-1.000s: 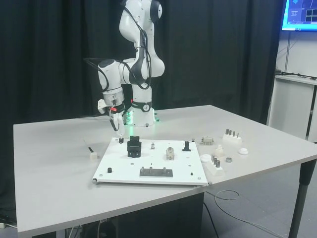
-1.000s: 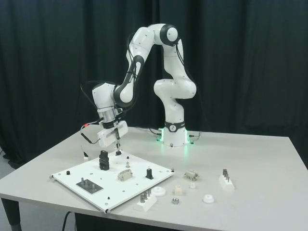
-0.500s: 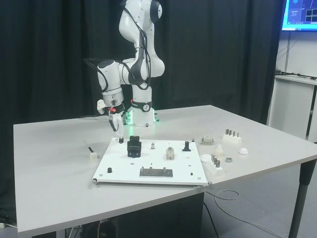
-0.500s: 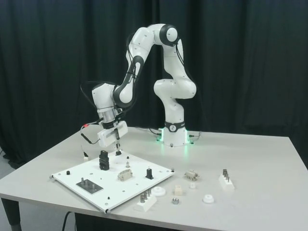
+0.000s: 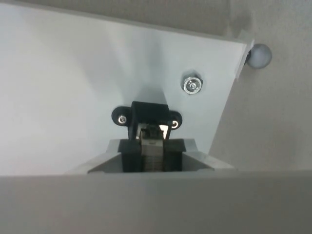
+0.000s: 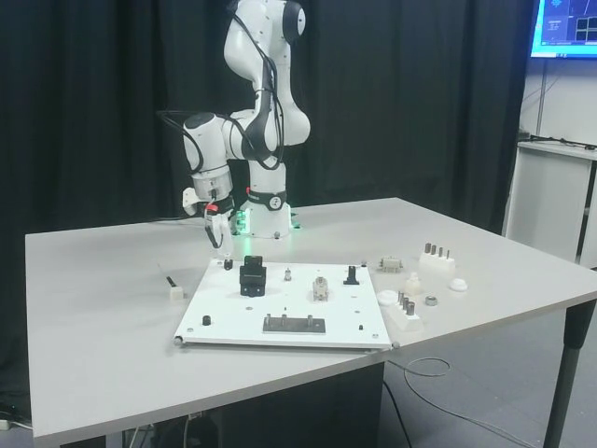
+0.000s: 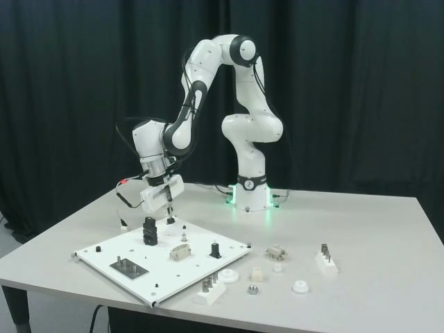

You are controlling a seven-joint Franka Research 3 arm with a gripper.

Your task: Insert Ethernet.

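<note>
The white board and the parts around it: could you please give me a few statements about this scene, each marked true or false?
1. The end effector hangs above a far corner of the white board. True.
2. A black socket is bolted to the board just beyond the plug in the end effector. True.
3. The arm's base stands on the board. False: it stands on the grey table, behind the board.
4. A small white block lies on the table beside the board. True.
5. Nothing is mounted on the board. False: several black fixtures stand on it, among them a plate with pegs.
</note>
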